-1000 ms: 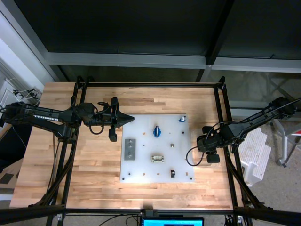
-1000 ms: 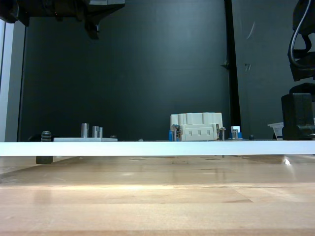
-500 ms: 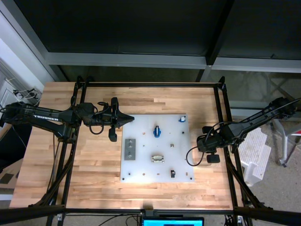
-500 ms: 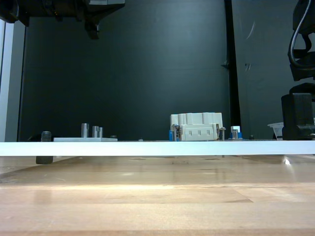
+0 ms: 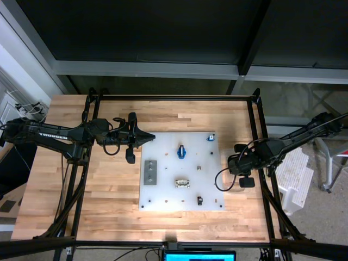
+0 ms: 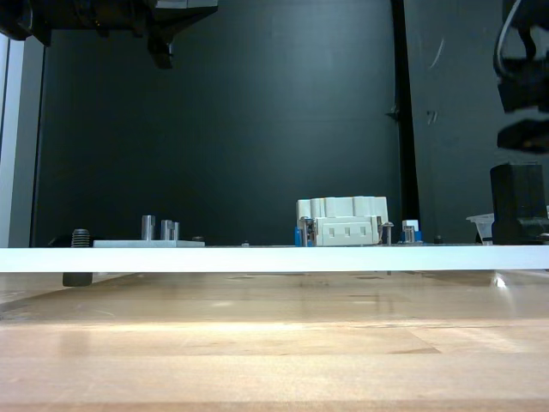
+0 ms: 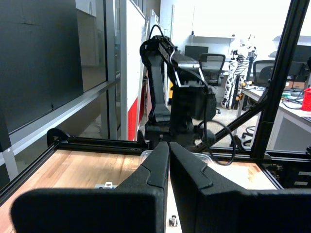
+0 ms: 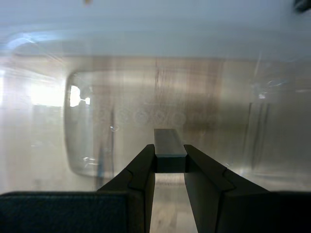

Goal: Pick the 16mm bar and install on taskboard

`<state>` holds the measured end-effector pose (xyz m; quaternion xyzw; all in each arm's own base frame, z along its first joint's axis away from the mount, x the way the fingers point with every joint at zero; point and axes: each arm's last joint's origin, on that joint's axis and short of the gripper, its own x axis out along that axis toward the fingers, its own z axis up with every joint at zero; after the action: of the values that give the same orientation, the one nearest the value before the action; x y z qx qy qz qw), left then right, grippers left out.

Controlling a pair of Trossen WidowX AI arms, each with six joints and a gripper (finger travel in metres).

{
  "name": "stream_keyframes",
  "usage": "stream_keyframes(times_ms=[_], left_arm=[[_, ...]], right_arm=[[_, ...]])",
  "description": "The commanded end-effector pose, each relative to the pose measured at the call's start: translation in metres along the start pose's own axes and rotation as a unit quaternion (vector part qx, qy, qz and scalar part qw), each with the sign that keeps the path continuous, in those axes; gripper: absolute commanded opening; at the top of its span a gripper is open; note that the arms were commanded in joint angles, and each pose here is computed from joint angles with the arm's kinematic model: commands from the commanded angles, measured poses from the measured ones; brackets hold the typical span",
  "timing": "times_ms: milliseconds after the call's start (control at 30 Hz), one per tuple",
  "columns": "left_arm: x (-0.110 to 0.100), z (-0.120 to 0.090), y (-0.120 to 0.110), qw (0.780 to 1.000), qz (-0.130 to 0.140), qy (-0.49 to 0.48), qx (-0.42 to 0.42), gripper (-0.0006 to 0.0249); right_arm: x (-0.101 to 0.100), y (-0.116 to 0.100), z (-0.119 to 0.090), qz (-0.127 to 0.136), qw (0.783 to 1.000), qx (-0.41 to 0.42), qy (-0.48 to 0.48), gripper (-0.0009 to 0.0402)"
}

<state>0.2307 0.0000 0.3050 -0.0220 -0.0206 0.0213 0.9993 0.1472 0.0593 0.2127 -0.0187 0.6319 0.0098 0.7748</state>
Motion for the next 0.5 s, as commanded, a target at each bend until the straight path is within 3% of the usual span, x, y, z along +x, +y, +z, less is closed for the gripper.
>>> stream_keyframes(times_ms=[33, 267, 500], left_arm=[[0.000, 0.000, 0.000, 1.000, 0.000, 0.000, 0.000, 0.0000], [0.000, 0.000, 0.000, 1.000, 0.000, 0.000, 0.000, 0.0000], [0.000, 0.000, 0.000, 1.000, 0.000, 0.000, 0.000, 0.0000]], right_arm=[[-0.016, 0.000, 0.005, 0.001, 1.000, 0.000, -0.004, 0.0007], [-0.042, 0.001, 0.014, 0.008, 1.000, -0.016, -0.024, 0.0007], [-0.048, 0.009, 0.027, 0.009, 0.996, -0.082, -0.024, 0.0007]])
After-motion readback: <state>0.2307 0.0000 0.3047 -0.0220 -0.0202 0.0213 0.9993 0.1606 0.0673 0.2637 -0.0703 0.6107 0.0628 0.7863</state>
